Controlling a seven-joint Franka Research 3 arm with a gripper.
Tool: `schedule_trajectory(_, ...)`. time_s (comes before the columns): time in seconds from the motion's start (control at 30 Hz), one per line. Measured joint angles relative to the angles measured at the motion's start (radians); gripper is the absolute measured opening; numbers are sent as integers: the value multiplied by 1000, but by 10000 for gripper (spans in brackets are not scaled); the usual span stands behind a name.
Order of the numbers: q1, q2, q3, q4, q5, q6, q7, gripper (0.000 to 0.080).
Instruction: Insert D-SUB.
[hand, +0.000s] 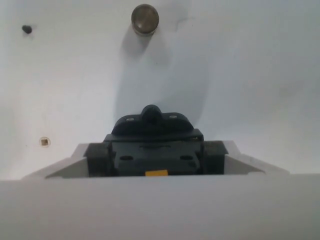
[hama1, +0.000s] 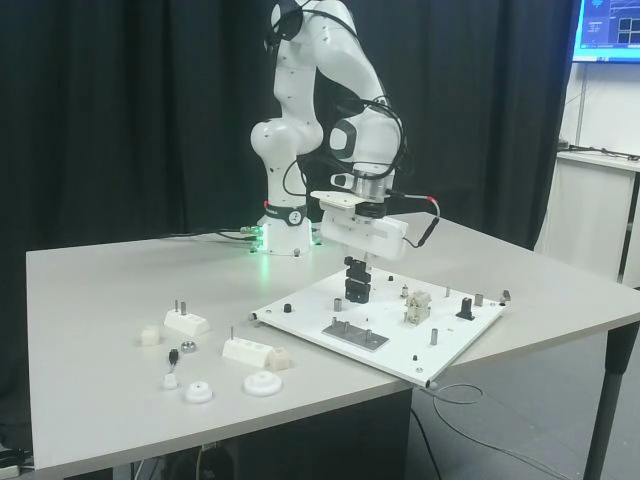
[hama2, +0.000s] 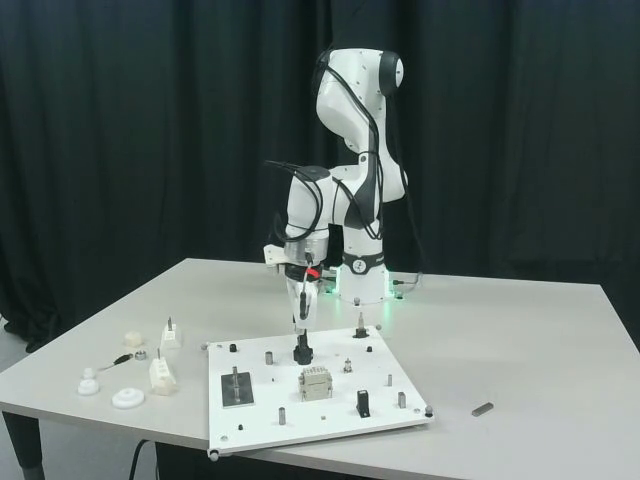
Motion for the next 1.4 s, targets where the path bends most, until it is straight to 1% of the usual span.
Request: schedule_trajectory(1.4, -2, 0, 2, 0, 2, 2, -21, 378)
